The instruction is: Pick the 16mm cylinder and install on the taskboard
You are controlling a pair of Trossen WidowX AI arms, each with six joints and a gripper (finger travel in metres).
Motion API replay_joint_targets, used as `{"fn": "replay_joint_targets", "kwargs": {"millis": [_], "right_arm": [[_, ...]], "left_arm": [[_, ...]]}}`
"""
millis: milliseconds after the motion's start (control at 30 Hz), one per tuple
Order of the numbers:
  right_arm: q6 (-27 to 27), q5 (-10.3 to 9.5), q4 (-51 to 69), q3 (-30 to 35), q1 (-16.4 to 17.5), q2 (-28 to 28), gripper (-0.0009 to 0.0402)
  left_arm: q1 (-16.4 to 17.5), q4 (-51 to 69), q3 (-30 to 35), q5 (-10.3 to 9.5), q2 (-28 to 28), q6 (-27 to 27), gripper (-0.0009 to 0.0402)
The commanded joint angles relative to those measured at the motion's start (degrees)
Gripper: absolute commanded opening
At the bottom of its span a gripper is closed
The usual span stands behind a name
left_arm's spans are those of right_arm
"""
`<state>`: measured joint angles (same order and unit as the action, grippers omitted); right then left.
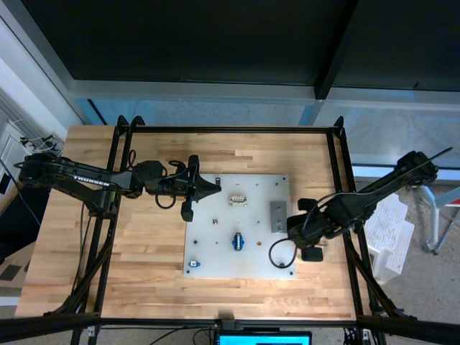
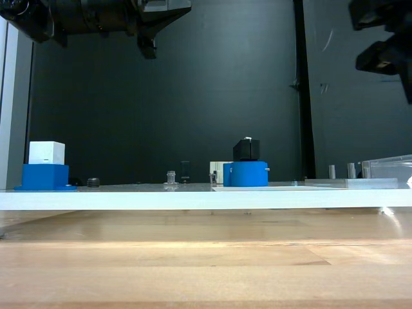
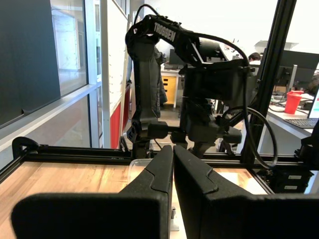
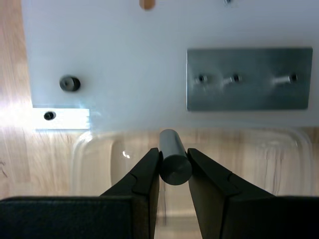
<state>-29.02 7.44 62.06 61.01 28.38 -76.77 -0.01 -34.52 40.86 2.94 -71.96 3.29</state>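
The 16mm cylinder (image 4: 175, 168), a short dull-grey metal peg, is clamped between the fingers of my right gripper (image 4: 173, 153), which is shut on it. That gripper (image 1: 293, 228) hovers at the right edge of the white taskboard (image 1: 215, 237), just off the grey metal block (image 4: 248, 78). It hangs well above the board in the low view (image 2: 380, 38). My left gripper (image 3: 173, 149) is shut with nothing in it. It is held high over the board's upper left edge (image 1: 215, 186).
The board carries a blue fitting (image 1: 238, 241), a beige connector (image 1: 238, 199) and the grey block (image 1: 277, 215). A clear plastic tray (image 4: 99, 154) lies under the right gripper beside the board. A blue base with a white cube (image 2: 45, 167) stands at the board's left.
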Motion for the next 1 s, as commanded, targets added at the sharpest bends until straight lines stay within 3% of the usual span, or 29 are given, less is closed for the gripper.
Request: {"fn": "replay_joint_targets", "kwargs": {"millis": [33, 267, 1000], "right_arm": [[1.66, 0.07, 0.0, 2.67, -1.16, -3.3, 0.0012], [3.26, 0.09, -0.13, 8.35, -2.84, -10.45, 0.0012], [7.02, 0.04, -0.24, 21.42, -5.77, -25.59, 0.0012]], "left_arm": [[0.02, 0.0, 0.0, 0.02, -0.02, -0.02, 0.0], [0.0, 0.0, 0.0, 0.0, -0.02, -0.02, 0.0], [0.02, 0.0, 0.0, 0.0, -0.02, -0.02, 0.0]]}}
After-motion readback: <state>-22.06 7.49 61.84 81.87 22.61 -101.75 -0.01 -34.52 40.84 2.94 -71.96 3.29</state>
